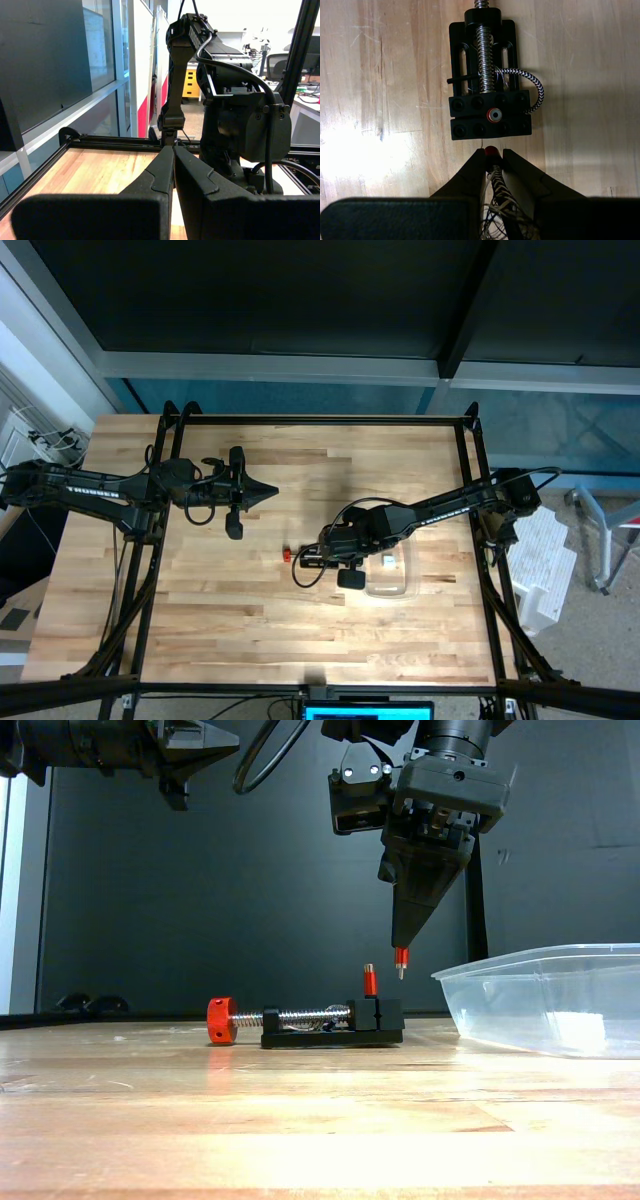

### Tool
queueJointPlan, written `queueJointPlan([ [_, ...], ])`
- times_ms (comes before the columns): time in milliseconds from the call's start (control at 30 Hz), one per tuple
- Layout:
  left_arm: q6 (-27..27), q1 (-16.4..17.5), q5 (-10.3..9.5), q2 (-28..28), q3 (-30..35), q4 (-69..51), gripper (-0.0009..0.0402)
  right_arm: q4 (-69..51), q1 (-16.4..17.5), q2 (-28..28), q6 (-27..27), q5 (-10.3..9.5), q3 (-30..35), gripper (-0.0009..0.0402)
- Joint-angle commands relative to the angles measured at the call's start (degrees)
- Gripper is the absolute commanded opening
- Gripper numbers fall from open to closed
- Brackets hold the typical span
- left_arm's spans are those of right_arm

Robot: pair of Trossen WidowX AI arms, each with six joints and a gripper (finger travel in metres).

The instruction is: Pick the rca connector and install on the hub

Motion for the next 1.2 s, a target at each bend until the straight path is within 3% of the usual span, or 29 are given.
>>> queueJointPlan([
  [33,0.0,0.0,0.0,0.0,0.0,0.0,0.0001,0.0,0.0,0.0,0.0,0.04,0.0,0.0],
  [967,0.0,0.0,0.02,0.0,0.0,0.0,0.0001,0.0,0.0,0.0,-0.3,0.04,0.1,0.0],
  [1200,0.0,0.0,0.02,0.0,0.0,0.0,0.0001,-4.7,-0.1,-0.2,-2.0,0.02,4.3,0.0],
])
